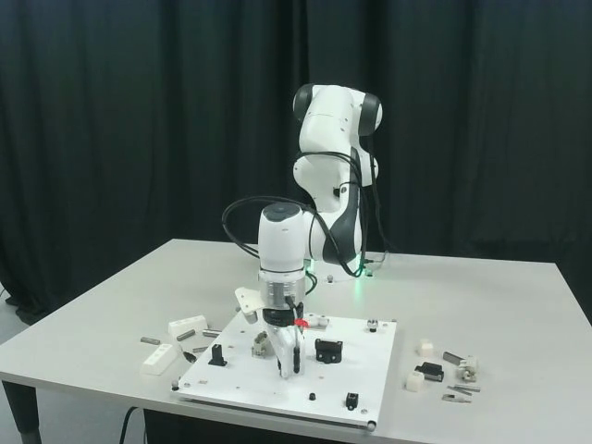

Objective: Remove BNC.

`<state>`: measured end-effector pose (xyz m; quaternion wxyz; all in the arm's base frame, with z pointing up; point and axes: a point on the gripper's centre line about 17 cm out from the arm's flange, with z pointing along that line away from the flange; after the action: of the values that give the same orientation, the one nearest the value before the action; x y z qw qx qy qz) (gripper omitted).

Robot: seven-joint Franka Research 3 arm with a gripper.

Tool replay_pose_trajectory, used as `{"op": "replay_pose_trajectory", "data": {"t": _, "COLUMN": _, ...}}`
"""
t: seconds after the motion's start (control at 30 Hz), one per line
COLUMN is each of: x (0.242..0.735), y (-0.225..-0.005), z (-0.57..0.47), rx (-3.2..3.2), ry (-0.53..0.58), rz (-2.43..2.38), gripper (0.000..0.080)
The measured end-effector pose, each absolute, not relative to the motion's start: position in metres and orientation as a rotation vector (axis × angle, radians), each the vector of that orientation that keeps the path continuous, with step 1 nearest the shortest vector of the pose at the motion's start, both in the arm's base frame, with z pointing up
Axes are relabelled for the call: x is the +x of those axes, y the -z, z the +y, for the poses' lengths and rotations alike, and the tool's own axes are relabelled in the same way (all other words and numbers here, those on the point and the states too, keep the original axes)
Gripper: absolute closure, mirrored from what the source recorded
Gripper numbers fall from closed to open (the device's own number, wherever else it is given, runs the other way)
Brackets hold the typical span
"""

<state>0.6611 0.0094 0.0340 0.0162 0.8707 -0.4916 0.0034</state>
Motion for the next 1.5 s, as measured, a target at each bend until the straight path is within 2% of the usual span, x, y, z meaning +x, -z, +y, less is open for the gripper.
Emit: {"op": "replay_pose_trajectory", "data": {"t": 1.5, "x": 0.661, "y": -0.0346, "z": 0.0102, "rx": 3.057, "ry": 0.008, "rz": -0.463, "gripper": 0.0677}}
